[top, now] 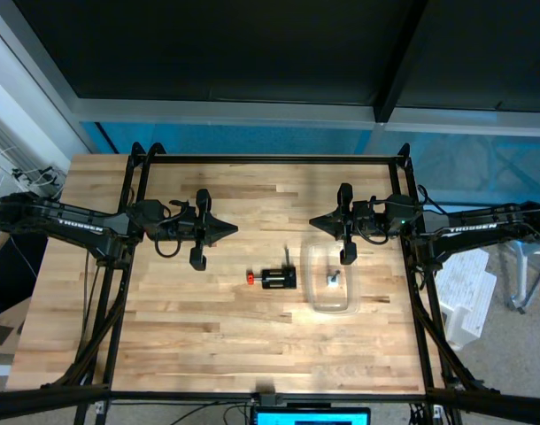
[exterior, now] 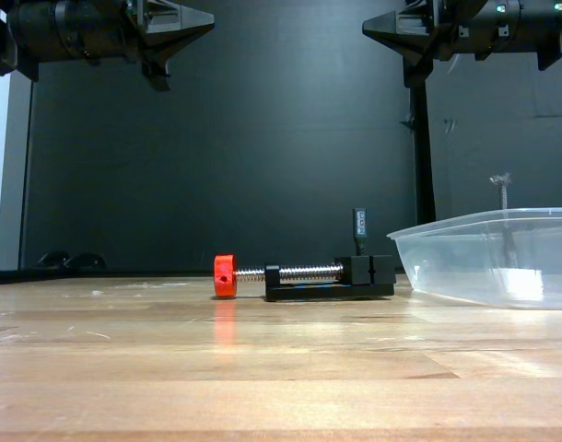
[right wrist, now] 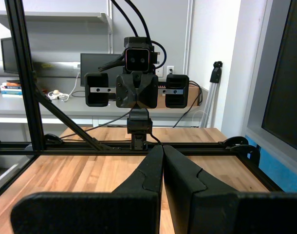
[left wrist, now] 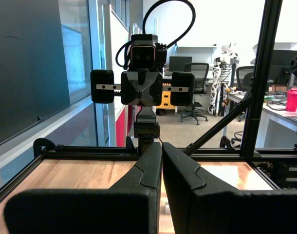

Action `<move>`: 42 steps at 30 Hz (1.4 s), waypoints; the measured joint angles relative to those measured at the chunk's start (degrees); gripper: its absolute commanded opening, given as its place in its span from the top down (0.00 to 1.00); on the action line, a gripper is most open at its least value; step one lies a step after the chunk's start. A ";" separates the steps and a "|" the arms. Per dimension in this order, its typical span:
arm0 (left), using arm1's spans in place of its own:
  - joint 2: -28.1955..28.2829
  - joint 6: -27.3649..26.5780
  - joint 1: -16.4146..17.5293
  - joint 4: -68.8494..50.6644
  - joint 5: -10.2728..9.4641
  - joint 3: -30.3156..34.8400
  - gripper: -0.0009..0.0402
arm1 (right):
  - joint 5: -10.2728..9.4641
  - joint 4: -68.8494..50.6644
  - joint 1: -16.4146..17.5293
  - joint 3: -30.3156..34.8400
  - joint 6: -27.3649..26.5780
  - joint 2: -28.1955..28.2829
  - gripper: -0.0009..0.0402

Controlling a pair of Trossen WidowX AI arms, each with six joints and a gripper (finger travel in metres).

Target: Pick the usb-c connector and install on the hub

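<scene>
While both arms hang high over the table (top: 164,319), nothing is held by either. The left gripper (top: 227,230) sits left of centre, pointing inward toward the other arm, well above the wood; its wrist view shows the two fingers (left wrist: 143,170) pressed together along their tips with nothing between them. Below and right of it, near the table's middle, the hub (top: 277,278) lies flat on the wood, its orange-red end (top: 250,276) pointing left and a thin dark pin (exterior: 359,226) standing up at its right part. Just beside the hub on the right, apart from it, is a clear tray (top: 312,266). The connector (top: 334,280) is inside the tray, a tiny grey piece; how it lies there is too small to tell. Above the tray's far end hangs the right gripper (top: 318,221), pointing inward at the left one, its fingers (right wrist: 177,170) likewise closed on nothing.
</scene>
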 measured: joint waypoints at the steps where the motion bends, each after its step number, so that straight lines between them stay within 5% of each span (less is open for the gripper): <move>1: 0.00 -0.02 0.00 0.02 0.00 0.00 0.98 | -0.02 0.00 0.02 0.02 0.00 0.02 0.98; 5: 0.00 0.00 0.00 0.00 -0.02 0.00 0.98 | 0.35 0.02 -0.02 0.02 -0.02 0.02 0.98; 10: 0.00 0.00 0.00 0.00 0.00 0.00 0.98 | 7.98 0.31 0.00 0.11 0.24 0.02 0.98; 19: 0.00 0.00 0.00 0.02 -0.02 0.02 0.98 | 6.03 -1.97 0.04 0.20 1.68 0.00 0.98; 26: 0.00 0.00 0.00 0.00 0.00 0.00 0.98 | 9.09 -13.25 0.20 4.63 8.20 0.00 0.98; 42: 0.02 0.00 0.00 0.00 0.00 0.00 0.98 | 10.78 -48.26 2.23 17.03 21.53 0.17 0.98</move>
